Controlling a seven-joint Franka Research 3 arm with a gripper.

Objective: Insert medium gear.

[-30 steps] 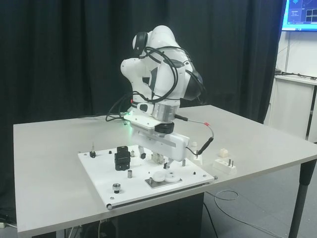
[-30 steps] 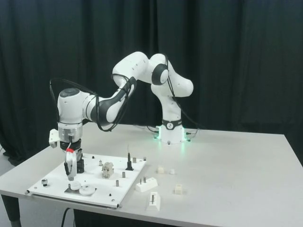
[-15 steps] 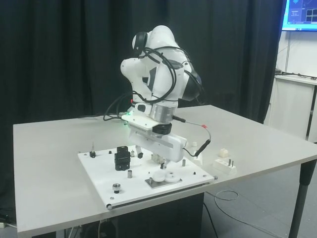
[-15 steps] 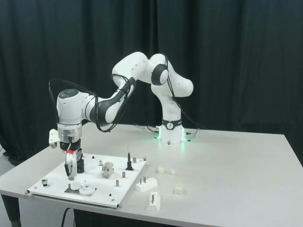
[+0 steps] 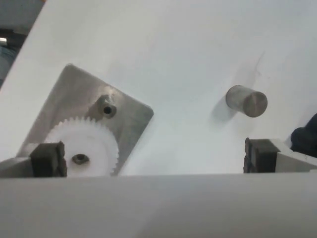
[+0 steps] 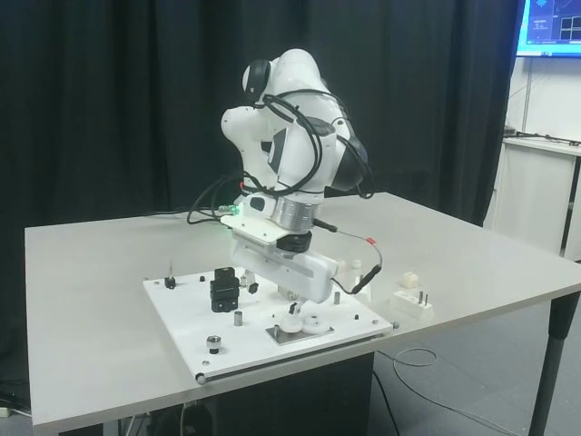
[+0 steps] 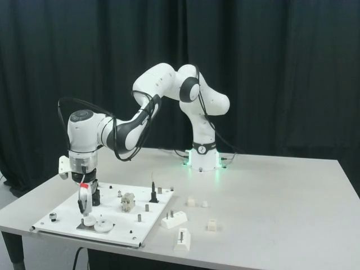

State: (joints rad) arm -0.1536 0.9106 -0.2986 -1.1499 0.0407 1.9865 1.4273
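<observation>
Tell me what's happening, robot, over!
Gripper fingers open, empty. White toothed plastic gear seated on grey metal plate. Second plate peg bare. Nothing blocking.

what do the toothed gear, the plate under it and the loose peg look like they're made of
The gear looks like white plastic: matte, evenly white, with finely moulded teeth. The plate beneath it seems to be brushed metal, grey with a dull sheen and a small bolt head. The peg appears to be machined metal too: a grey cylinder with a flat, faintly shiny end face. The exact alloy or plastic cannot be told.

Two white gears point(image 6: 302, 323) sit on one white board point(image 6: 182, 309).
</observation>
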